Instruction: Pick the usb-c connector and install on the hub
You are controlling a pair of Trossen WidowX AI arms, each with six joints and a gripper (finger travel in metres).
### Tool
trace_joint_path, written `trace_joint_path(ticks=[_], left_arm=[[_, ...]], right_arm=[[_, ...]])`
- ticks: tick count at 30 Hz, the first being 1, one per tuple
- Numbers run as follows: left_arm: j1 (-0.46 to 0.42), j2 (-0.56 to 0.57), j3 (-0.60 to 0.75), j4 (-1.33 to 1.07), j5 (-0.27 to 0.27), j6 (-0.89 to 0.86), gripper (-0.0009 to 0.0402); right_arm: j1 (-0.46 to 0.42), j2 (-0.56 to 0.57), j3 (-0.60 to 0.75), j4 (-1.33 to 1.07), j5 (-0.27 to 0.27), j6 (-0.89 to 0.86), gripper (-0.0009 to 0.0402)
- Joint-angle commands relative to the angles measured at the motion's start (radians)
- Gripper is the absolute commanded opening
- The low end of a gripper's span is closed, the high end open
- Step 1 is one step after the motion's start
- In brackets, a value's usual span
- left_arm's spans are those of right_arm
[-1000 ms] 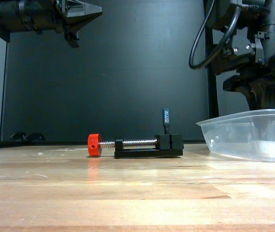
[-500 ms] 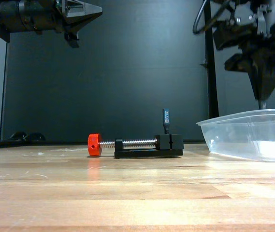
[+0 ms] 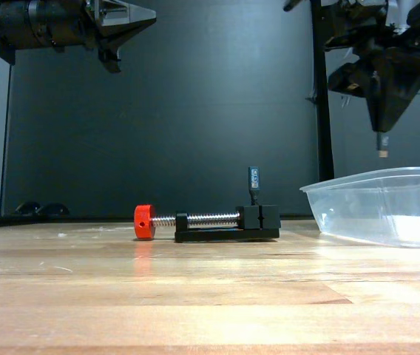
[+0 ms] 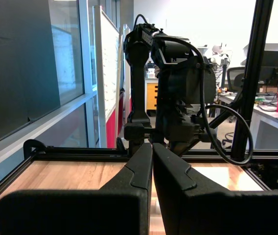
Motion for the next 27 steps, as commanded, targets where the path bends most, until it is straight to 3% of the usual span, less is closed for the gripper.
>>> trace_joint_path(ticks=[1, 10, 27], left_arm=[[0.000, 0.000, 0.000, 0.000, 0.000, 0.000, 0.0000], [0.000, 0.000, 0.000, 0.000, 0.000, 0.000, 0.0000], [0.000, 0.000, 0.000, 0.000, 0.000, 0.000, 0.0000]], right_arm=[[-0.011, 0.032, 0.025, 0.005, 0.000, -0.063, 0.0004], [-0.035, 0.128, 0.129, 0.020, 0.000, -0.212, 0.0004], [-0.066, 0.364, 0.372, 0.029, 0.000, -0.327, 0.0004]])
